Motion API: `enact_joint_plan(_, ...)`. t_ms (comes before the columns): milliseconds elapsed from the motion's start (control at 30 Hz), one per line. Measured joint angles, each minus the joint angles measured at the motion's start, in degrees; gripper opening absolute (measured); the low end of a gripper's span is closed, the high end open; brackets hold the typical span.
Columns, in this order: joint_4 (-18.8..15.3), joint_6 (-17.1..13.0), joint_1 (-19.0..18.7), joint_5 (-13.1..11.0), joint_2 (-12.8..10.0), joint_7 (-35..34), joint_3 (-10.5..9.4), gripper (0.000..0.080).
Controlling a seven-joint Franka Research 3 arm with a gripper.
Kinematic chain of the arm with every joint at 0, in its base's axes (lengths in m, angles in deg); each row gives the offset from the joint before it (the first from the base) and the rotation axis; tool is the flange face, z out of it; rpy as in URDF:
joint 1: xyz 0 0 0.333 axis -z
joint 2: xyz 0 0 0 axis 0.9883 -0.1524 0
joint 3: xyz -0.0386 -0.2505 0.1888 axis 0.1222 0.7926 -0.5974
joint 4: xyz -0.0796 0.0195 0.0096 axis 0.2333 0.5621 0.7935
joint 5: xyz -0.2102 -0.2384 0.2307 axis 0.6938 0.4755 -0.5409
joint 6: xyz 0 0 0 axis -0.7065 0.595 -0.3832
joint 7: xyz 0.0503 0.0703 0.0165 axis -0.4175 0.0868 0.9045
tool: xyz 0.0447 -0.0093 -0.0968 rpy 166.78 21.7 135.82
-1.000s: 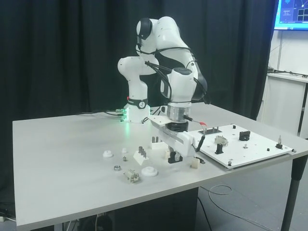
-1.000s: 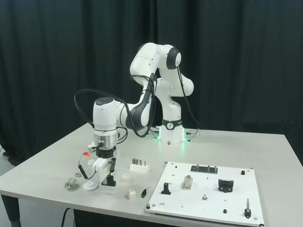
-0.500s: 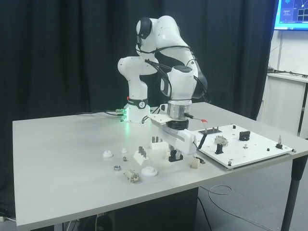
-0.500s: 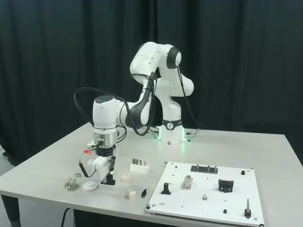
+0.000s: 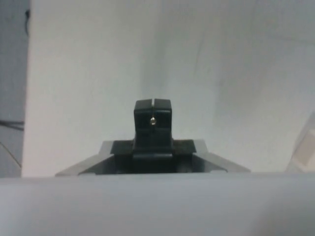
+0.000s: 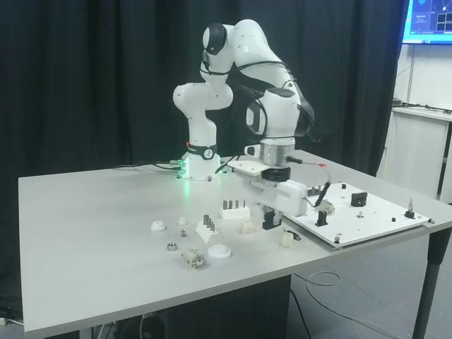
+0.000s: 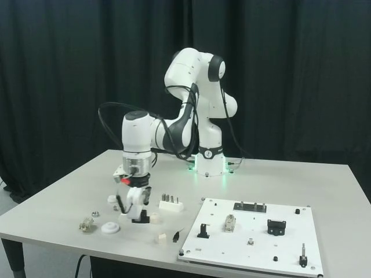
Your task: Insert D-SUB.
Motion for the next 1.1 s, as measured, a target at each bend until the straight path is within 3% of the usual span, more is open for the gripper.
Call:
enact_joint_plan(600, 0.00, 0.60, -7.14, 0.18, 2.66, 8.12, -0.54, 0.0153)
enact_joint_plan(1100, 0.01, 0.58, -14.84, 2.16, 3.88, 14.55, -0.58, 0.0153)
